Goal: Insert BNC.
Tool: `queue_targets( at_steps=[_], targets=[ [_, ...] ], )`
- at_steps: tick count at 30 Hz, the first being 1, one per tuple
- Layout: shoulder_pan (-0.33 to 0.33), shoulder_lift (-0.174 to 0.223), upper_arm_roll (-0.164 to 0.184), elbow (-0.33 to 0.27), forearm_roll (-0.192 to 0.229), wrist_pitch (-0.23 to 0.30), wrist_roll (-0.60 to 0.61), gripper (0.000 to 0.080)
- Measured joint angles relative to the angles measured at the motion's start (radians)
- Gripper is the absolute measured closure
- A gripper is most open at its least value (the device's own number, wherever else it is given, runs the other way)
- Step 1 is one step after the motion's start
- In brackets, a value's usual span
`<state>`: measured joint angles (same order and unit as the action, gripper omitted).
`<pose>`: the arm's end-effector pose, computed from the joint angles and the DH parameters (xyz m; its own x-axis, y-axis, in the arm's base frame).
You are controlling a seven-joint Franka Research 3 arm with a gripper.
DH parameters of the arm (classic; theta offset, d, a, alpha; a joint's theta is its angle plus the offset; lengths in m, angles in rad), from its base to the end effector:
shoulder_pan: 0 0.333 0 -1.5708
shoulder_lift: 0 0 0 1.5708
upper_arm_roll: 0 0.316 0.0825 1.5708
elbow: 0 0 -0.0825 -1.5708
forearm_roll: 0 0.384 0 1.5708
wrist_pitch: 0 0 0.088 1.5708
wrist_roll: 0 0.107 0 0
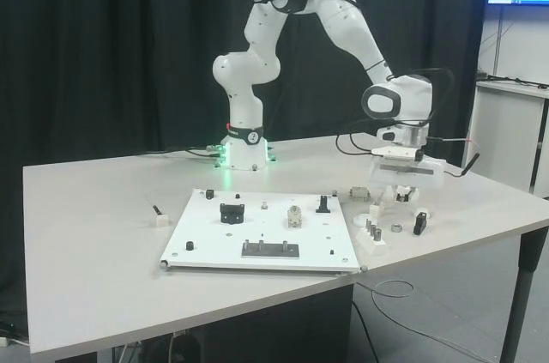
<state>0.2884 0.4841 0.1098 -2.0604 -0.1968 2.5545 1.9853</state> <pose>0.5462 0.2321 0.1986 0.1325 -0.9899 0.0504 -0.9903 -0.1343 -0.0350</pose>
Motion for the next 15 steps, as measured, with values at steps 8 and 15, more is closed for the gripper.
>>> queue_targets(
  at_steps=[8,15],
  targets=[
    [0.0,-0.025,0.0,0.0,-0.003,-0.027,-0.003,0.0676],
    [0.001,-0.034,0.0,0.0,-0.004,-0.035,-0.005,0.0676]
  ],
)
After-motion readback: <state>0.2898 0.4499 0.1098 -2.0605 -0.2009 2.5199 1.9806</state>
